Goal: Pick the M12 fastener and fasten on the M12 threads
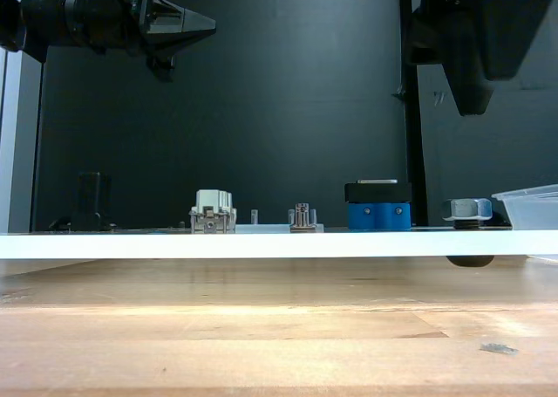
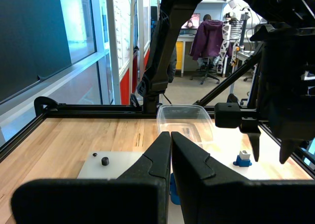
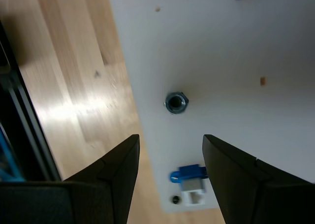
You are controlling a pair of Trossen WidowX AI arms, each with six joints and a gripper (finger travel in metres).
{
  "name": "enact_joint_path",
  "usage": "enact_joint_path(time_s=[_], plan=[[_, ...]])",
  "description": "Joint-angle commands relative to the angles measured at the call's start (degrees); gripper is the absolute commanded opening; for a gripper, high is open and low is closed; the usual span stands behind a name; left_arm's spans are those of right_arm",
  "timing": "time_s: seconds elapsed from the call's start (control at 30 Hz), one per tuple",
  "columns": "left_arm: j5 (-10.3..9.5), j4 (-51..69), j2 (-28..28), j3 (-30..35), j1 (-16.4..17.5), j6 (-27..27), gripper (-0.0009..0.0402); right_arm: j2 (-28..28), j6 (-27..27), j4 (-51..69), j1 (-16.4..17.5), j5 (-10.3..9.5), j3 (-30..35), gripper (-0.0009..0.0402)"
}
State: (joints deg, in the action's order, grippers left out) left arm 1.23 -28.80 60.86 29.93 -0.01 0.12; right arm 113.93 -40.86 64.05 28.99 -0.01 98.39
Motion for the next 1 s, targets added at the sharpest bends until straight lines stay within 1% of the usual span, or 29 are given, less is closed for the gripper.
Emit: enact_joint_path(time_s=[0.03, 0.07, 0.1, 0.13, 0.17, 0.23, 0.33, 0.47, 0.53, 0.57, 0.63, 0.73, 0.83, 1.0], plan=[[0.02, -0.02, 0.00, 0.02, 0.00, -0.02, 0.0000, 0.07, 8.20, 0.15, 0.00, 0.55, -0.02, 0.0176], [0.00, -0.02, 0.00, 0.02, 0.02, -0.02, 0.0000, 0.07, 10.69, -0.02, -0.02, 1.01, -0.22, 0.0175], [0.02, -0.02, 0.00, 0.02, 0.00, -0.02, 0.0000, 0.07, 12.09, -0.11, -0.02, 1.81, -0.46, 0.0173], [0.00, -0.02, 0.00, 0.02, 0.00, -0.02, 0.0000, 0.07, 12.92, -0.07, -0.02, 3.15, -0.57, 0.0169], [0.02, -0.02, 0.00, 0.02, 0.02, -0.02, 0.0000, 0.07, 13.00, -0.09, -0.07, 3.96, -0.72, 0.0162], [0.00, -0.02, 0.00, 0.02, 0.00, -0.02, 0.0000, 0.07, 13.00, -0.17, -0.17, 4.02, -0.98, 0.0142], [0.02, -0.02, 0.00, 0.02, 0.00, -0.02, 0.0000, 0.07, 12.83, -0.48, -0.24, 4.42, -1.68, 0.0089], [0.02, 0.00, 0.00, 0.02, 0.00, -0.02, 0.0000, 0.07, 13.03, -0.63, -0.24, 4.68, -2.80, -0.0008], [0.02, -0.02, 0.00, 0.02, 0.02, -0.02, 0.0000, 0.07, 13.05, -0.85, -0.17, 5.05, -3.39, 0.0009], [0.02, -0.02, 0.00, 0.02, 0.00, -0.02, 0.0000, 0.07, 13.05, -1.09, -0.15, 5.07, -3.74, 0.0010], [0.02, 0.00, 0.00, 0.02, 0.02, -0.02, 0.0000, 0.07, 12.87, -1.97, -0.11, 5.14, -4.46, -0.0001], [0.02, -0.02, 0.00, 0.02, 0.02, -0.02, 0.0000, 0.07, 12.52, -2.97, -0.07, 5.14, -5.42, 0.0000], [0.02, -0.02, 0.00, 0.02, 0.00, -0.02, 0.0000, 0.07, 10.88, -5.33, -0.07, 5.16, -6.82, 0.0000], [0.00, -0.04, 0.00, 0.02, 0.02, -0.02, 0.0000, 0.98, 9.70, -7.10, 0.07, 6.14, -7.87, 0.0000]])
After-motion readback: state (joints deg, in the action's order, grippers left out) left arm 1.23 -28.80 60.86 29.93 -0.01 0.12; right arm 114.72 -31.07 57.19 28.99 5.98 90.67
